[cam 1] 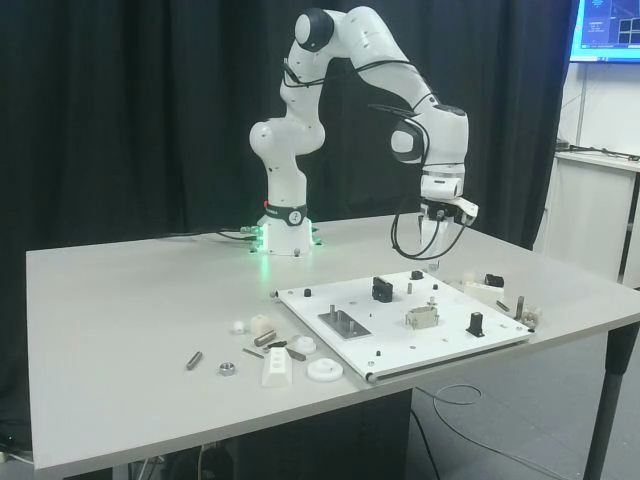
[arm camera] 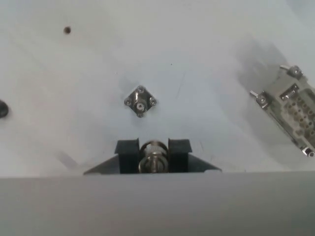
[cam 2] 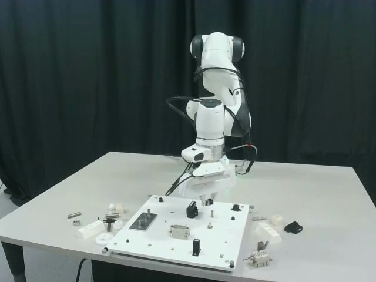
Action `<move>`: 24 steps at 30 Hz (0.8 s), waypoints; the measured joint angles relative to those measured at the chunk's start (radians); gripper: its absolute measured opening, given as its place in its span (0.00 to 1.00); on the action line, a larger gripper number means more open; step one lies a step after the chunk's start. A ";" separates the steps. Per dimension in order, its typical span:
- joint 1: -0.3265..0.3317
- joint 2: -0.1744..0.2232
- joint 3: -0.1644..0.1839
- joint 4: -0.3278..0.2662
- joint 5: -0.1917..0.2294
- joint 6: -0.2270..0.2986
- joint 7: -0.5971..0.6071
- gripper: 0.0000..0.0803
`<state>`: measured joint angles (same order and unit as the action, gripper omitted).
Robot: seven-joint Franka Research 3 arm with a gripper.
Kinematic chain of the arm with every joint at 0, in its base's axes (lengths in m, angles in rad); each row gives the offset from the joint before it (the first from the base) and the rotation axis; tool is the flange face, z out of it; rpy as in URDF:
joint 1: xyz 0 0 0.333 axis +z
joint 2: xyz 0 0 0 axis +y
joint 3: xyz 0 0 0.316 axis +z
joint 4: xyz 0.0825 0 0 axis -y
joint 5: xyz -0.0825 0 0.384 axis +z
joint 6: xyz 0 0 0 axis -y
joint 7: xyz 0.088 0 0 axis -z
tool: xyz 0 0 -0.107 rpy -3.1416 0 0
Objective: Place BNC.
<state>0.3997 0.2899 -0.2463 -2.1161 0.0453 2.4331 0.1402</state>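
Above the white board (cam 1: 400, 325), near its far edge, the end effector (arm camera: 153, 147) hangs clenched on the BNC plug (arm camera: 153, 156), black pads either side of the metal barrel, plug nose pointing down. So the task's thing is in the grip, not yet seated. Its target, the small square-flange BNC socket (arm camera: 140, 101), sits bolted on the board with bare board between it and the plug in the wrist view, so approx. aligned at best, not over it.

Risks from here, as I judge them:

- Lateral offset. If the arm drops as it stands, the plug lands on board beside the socket, or clips the flange. The offset needs closing first.
- Tilt. Barrel is round and held between two flat pads; it could roll or cock in the grip on contact, and then the centre pin misses or bends.
- Bayonet clocking. BNC lugs need to meet the slots; wrong rotation means the plug sits on top w/o seating. Can't tell lug orientation from these views.
- Too much push w/ misalignment could make the plug slide up in the pads.
- Neighbours: the multi-pin connector (arm camera: 294, 110) lies off to one side of the socket, well apart, prob. no clash. Black block (cam 1: 382, 289) on the board is also clear of the path, as far as the room views show.

Loose parts on the grey surface (cam 1: 120, 300) beside the board are far from the socket, no concern.
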 joint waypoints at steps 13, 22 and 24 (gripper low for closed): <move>-0.012 0.003 -0.002 0.000 -0.001 -0.005 -0.022 0.15; -0.048 0.005 -0.016 0.000 -0.019 -0.014 -0.118 0.15; -0.059 0.005 -0.021 0.000 -0.021 -0.014 -0.135 0.15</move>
<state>0.3408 0.2945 -0.2671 -2.1159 0.0239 2.4189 0.0048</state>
